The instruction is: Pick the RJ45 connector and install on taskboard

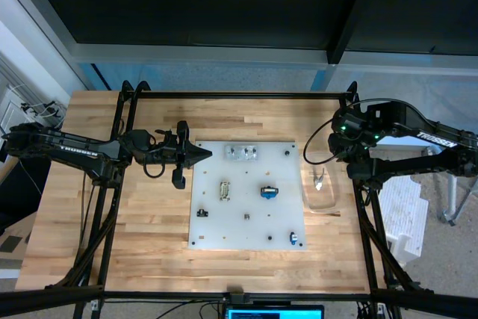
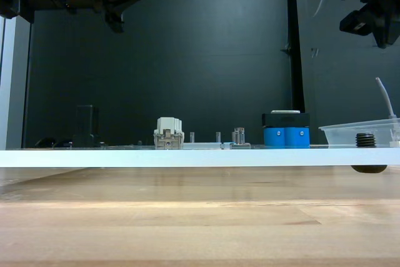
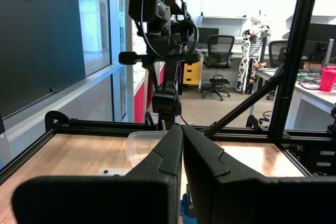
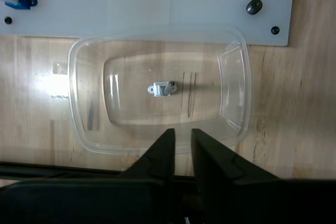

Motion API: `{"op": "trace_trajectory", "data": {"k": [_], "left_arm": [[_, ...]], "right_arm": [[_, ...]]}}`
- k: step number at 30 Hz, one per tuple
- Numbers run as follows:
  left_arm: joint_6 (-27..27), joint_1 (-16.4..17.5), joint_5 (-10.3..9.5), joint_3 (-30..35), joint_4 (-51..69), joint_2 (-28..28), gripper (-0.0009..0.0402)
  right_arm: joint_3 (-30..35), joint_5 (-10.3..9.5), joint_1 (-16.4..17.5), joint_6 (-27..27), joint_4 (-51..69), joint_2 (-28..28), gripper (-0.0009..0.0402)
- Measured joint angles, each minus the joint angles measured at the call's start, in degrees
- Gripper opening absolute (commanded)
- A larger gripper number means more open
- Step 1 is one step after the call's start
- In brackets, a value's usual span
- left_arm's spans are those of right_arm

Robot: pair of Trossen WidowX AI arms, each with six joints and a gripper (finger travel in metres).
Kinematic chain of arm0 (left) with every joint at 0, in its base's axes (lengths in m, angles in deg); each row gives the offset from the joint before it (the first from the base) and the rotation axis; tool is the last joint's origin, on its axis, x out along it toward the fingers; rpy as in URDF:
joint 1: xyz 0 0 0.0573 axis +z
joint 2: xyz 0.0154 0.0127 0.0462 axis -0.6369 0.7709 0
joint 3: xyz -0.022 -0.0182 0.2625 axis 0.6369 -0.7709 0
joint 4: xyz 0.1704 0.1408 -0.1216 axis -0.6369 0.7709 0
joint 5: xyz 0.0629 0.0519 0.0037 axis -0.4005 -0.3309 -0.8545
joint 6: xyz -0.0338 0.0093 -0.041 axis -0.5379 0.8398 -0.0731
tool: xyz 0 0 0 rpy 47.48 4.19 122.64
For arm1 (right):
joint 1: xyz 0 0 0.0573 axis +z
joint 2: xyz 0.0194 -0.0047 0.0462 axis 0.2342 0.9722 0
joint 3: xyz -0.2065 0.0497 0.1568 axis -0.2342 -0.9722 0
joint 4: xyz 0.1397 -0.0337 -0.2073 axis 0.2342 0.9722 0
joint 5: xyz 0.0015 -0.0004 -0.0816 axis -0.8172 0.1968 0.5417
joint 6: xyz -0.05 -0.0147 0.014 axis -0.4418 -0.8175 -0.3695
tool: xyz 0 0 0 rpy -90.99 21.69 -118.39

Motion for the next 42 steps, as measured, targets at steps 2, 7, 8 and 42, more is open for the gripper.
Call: {"op": "trace_trajectory", "data": {"k": [2, 7, 8, 42], "left_arm": [[-0.02, 0.0, 0.02, 0.02, 0.0, 0.02, 0.0], [0.0, 0.0, 0.0, 0.0, 0.02, 0.02, 0.0], [-0.02, 0.0, 0.02, 0.02, 0.02, 0.02, 0.0], [-0.02, 0.0, 0.02, 0.02, 0.02, 0.02, 0.0]], "right_arm": [[-0.35, 0.0, -0.22, -0.68, -0.17, 0.48, 0.0102], [-3.65, 0.02, -1.05, -0.76, -2.99, 0.59, 0.0149], [-4.5, 0.04, -1.07, -0.76, -3.65, 0.59, 0.0157], [-21.05, 0.79, 4.37, 1.49, -19.47, 0.59, 0.0179]]}}
